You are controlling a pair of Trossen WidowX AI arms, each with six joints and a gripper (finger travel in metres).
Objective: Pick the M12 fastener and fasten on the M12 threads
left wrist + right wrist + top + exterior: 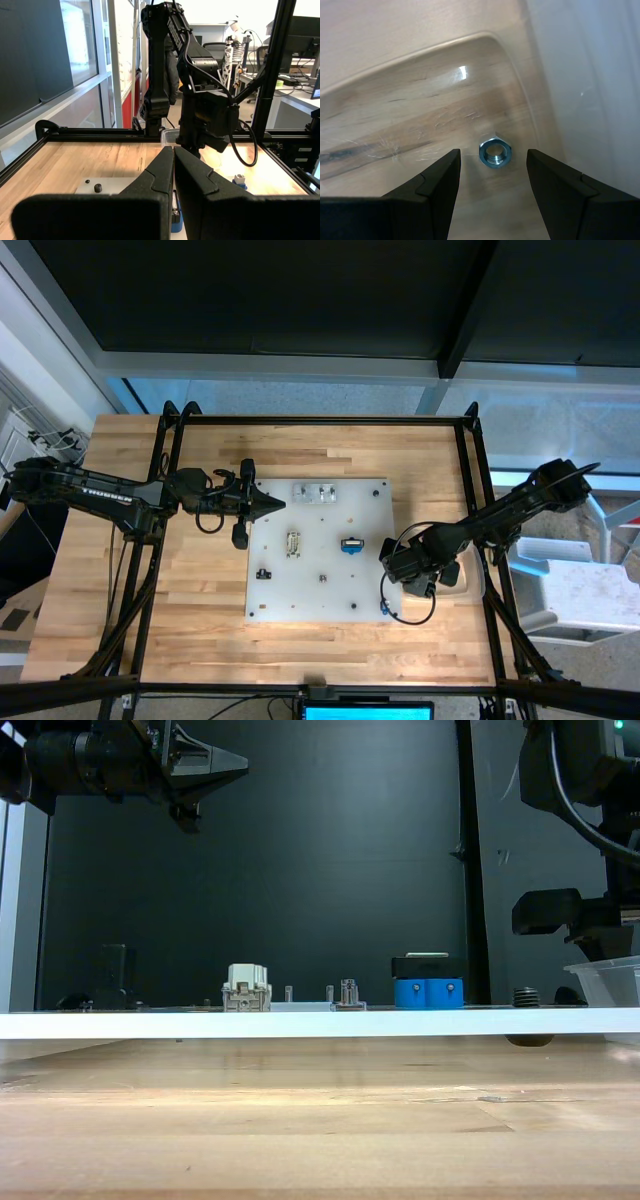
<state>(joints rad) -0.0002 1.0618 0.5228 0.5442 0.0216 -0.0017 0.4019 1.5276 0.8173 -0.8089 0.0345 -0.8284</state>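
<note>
The M12 fastener (495,152), a small silver hex nut, lies flat on the floor of the clear tray (420,90). My right gripper (492,156) hangs just above it, open, with one finger on each side and neither touching it. In the high view the right gripper (422,572) sits over the clear tray (470,585) off the white board's right edge and hides the nut. The black stud (527,995) shows bare ribs. My left gripper (266,504) is shut and hovers high over the board's far left edge.
The white board (320,590) carries a blue fitting (351,545), a grey connector (294,544) and small posts. In the low view the blue fitting (428,990) and connector (247,990) stand in a row. A black frame rail (480,500) runs beside the right arm.
</note>
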